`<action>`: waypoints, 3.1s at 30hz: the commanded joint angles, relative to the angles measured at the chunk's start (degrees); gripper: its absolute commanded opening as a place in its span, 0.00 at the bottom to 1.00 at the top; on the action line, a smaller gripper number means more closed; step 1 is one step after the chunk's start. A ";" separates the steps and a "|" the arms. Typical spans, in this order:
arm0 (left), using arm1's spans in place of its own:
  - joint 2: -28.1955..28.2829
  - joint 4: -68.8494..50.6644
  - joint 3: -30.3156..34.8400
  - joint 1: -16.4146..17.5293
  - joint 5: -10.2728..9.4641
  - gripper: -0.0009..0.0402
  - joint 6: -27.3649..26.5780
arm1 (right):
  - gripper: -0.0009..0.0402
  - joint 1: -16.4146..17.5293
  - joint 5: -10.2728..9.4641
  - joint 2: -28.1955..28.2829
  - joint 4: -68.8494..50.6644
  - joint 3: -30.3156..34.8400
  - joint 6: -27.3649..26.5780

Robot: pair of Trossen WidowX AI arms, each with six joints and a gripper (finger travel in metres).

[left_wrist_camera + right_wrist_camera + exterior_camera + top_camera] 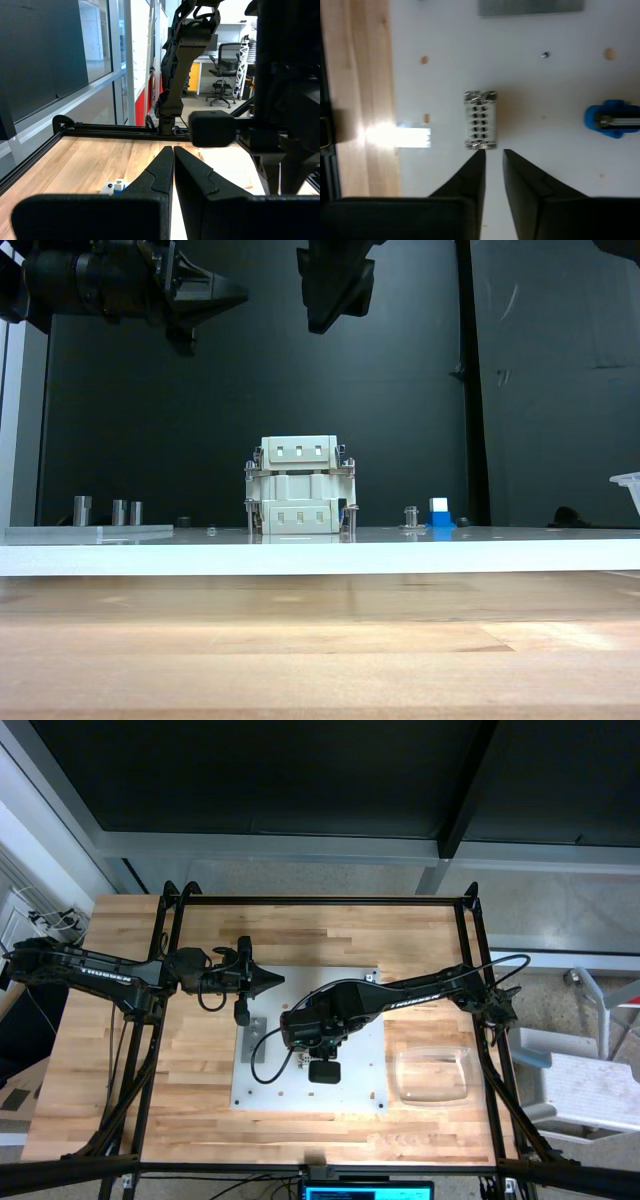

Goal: Remove the HAN10-E connector and place it in the container

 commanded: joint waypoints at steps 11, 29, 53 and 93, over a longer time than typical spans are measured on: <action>0.02 0.00 0.00 0.00 0.00 0.02 0.00 | 0.43 0.72 0.17 3.06 3.50 -0.92 1.05; 0.04 -0.04 0.00 0.00 0.00 0.02 0.00 | 0.71 1.27 0.24 7.50 4.33 -0.92 1.20; 0.04 0.00 0.00 0.02 0.00 0.02 0.00 | 0.75 1.53 0.22 12.02 5.29 -0.92 -0.17; 0.04 -0.02 0.00 0.00 0.00 0.02 0.00 | 0.03 1.53 -0.07 10.21 4.98 -0.92 -1.75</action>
